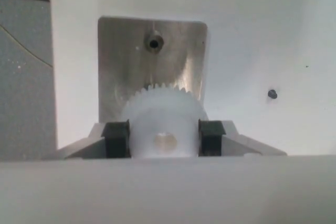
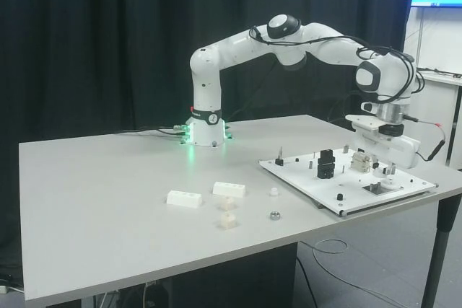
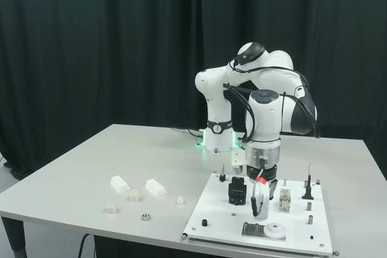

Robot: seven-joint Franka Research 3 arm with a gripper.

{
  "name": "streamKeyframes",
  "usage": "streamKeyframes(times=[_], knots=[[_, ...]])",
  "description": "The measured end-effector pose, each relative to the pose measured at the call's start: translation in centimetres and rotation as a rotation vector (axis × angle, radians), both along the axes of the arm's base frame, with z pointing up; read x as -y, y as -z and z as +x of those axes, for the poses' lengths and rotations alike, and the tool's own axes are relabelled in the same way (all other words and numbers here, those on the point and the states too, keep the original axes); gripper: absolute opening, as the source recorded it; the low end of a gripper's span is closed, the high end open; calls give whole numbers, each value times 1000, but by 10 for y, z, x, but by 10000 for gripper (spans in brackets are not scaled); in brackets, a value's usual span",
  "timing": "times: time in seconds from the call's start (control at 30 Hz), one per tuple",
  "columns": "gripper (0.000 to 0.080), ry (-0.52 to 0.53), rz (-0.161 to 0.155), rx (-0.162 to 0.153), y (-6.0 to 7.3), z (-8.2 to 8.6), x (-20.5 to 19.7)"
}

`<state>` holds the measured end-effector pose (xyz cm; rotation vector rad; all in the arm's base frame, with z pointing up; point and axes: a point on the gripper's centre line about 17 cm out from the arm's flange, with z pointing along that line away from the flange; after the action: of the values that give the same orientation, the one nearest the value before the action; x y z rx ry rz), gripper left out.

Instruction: Place medium gear.

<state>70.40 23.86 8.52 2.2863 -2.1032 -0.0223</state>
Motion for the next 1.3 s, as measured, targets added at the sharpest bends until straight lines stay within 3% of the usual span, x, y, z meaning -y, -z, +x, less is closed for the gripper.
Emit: streamKeyframes(times=[1.0, 1.3], knots=[[274, -11, -6, 3, -3, 1, 4], [274, -17, -24, -3, 0, 0, 11]])
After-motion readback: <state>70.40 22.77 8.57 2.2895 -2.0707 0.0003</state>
